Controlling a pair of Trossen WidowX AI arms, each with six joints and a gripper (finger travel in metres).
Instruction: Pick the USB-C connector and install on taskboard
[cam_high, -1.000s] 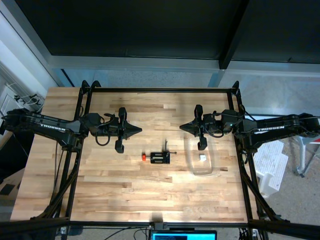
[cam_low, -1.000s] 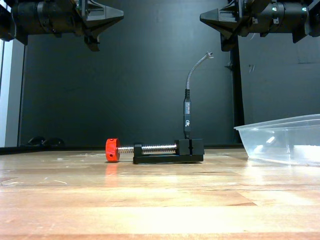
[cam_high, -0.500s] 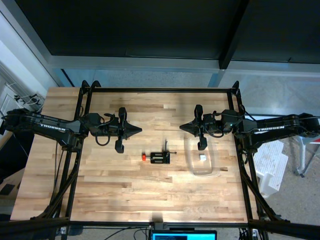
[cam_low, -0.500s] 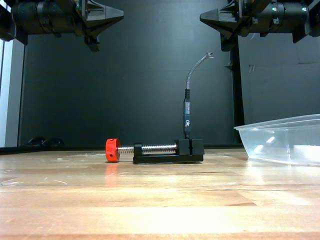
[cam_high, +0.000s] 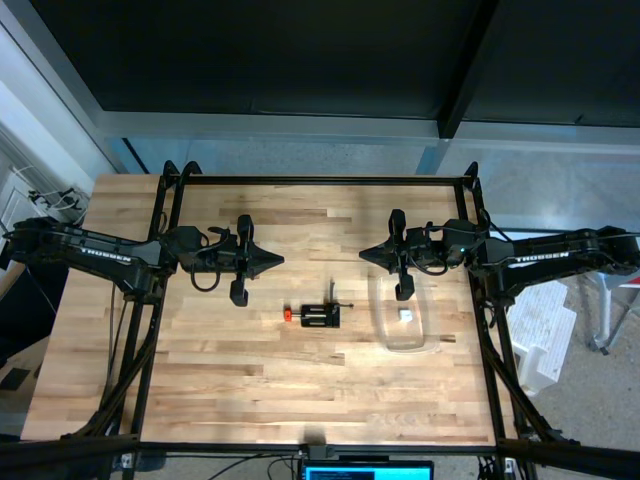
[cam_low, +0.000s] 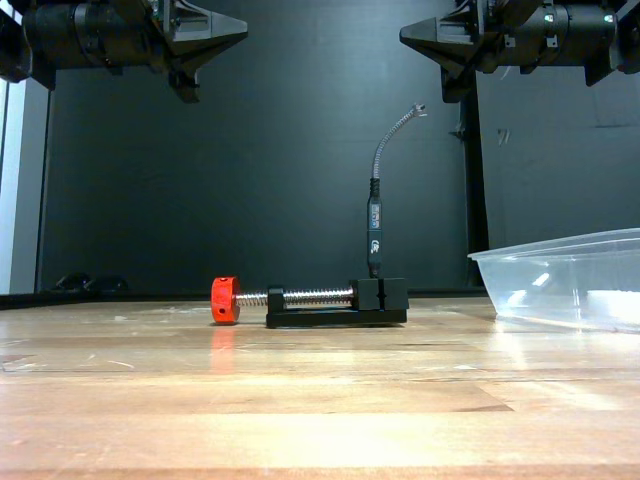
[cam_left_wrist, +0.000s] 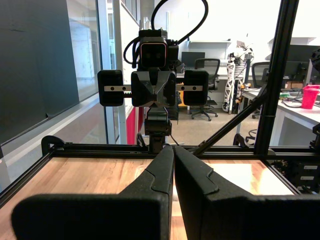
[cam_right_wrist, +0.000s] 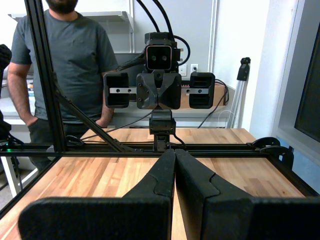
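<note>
While both arms hang high over the wooden surface, the high view has the left claw and right claw pointing at each other, well apart, nothing in either. Between and nearer than them lies the taskboard, orange-red knob toward the left arm. Right of it sits a clear tray with a small white piece inside.

Down to the low view: the USB-C connector stands upright on the taskboard's end away from the knob, its braided lead curving up and rightward. Whether it is fully seated, I cannot tell. Both claws are far above it.

Left wrist view: the left claw's fingers are pressed together, empty, aimed at the opposite arm.

Right wrist view: same story, right claw fingers pressed tight on nothing, a man in a grey shirt standing beyond the frame.
</note>
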